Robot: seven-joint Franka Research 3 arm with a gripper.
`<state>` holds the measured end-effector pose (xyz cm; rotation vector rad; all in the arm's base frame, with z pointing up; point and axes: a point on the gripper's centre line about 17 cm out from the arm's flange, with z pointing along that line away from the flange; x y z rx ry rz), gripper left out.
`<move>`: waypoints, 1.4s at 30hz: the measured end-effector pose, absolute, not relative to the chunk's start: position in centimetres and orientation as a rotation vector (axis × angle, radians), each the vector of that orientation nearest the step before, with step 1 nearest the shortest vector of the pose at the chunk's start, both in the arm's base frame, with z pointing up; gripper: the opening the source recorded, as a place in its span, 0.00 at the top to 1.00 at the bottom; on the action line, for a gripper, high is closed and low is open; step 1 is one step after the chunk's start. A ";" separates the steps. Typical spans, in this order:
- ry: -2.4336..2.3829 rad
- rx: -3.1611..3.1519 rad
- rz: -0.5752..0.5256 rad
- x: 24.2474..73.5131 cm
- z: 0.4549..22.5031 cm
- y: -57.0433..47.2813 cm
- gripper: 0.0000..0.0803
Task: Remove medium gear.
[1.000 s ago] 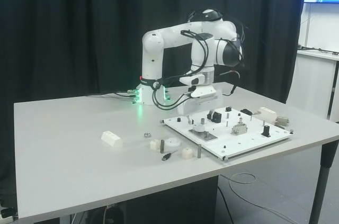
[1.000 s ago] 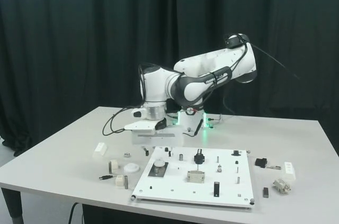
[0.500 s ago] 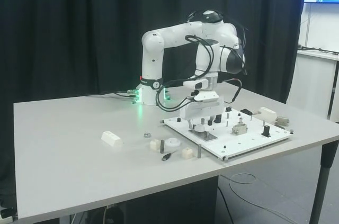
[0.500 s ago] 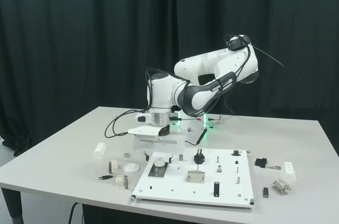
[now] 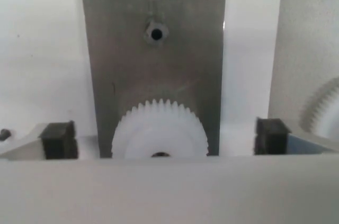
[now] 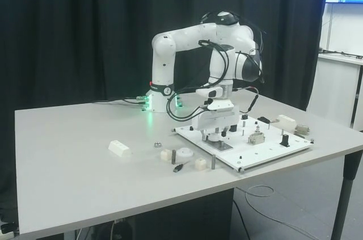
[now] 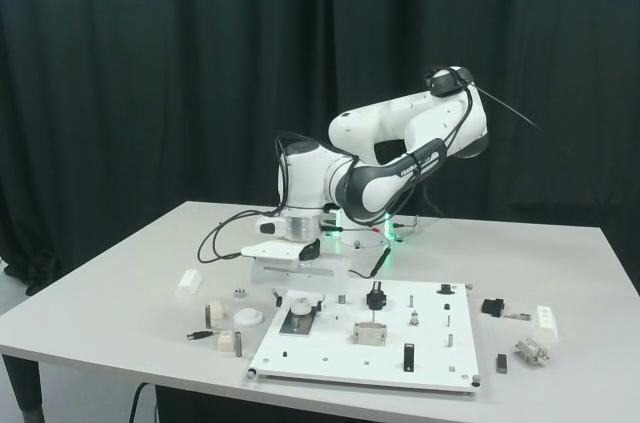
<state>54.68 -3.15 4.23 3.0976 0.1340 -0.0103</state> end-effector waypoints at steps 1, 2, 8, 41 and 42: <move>0.134 3.098 -0.011 54.7 4.2 -3.1 0.03; 0.134 3.098 -0.011 54.7 4.2 -3.1 0.03; 0.130 3.105 -0.016 54.6 4.1 -3.1 0.25; 0.108 3.151 -0.022 54.6 6.8 -2.9 0.51; 0.110 3.151 -0.023 54.6 7.0 -2.9 0.51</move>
